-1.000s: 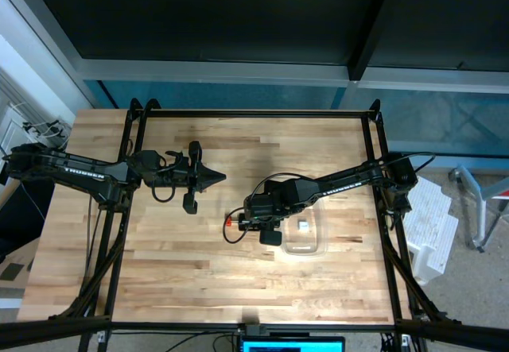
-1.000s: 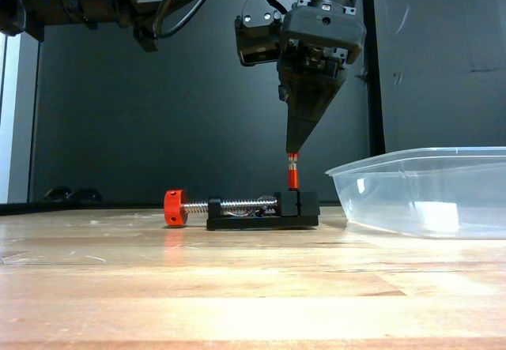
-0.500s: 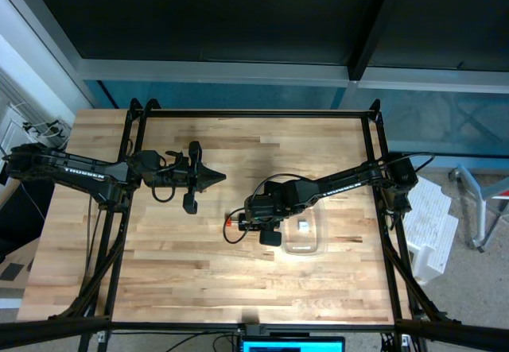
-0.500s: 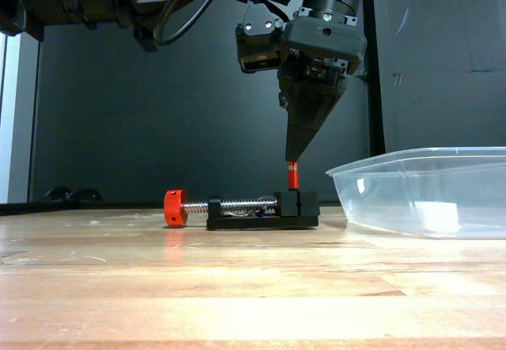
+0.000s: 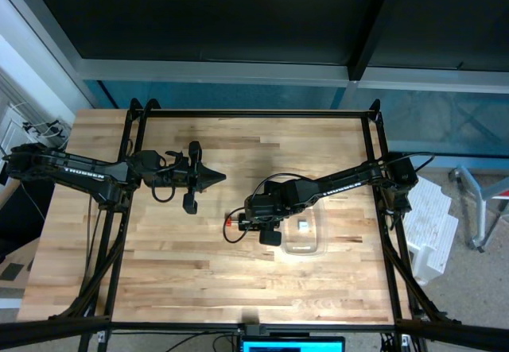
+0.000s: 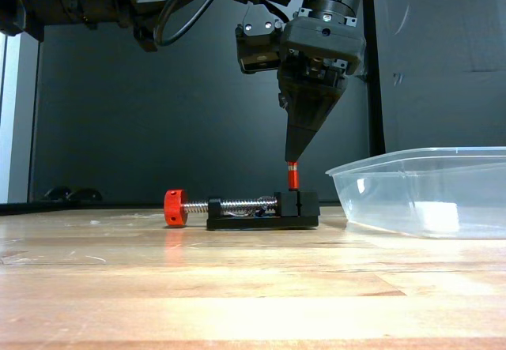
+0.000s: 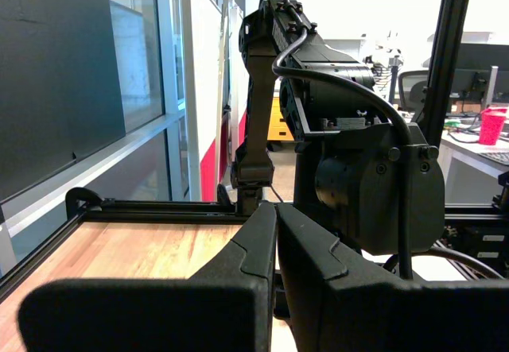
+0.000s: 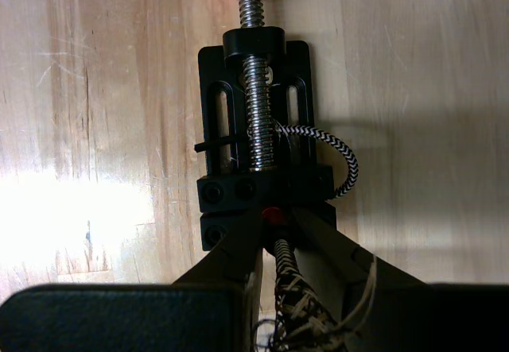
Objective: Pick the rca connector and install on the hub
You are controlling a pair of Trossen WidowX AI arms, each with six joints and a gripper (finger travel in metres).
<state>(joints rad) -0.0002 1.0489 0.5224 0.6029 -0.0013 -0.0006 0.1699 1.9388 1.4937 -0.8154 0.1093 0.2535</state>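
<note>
Right pincer [image 6: 292, 154], pointing straight down, clamps the rca connector [image 6: 292, 176]: a slim red plug, upright, with a braided cable. Its lower end meets the right-hand block of the black hub [image 6: 265, 210], mid-desk [image 6: 237, 287]. Left pincer [image 5: 219, 178], fingers pressed together, hovers well left.
</note>
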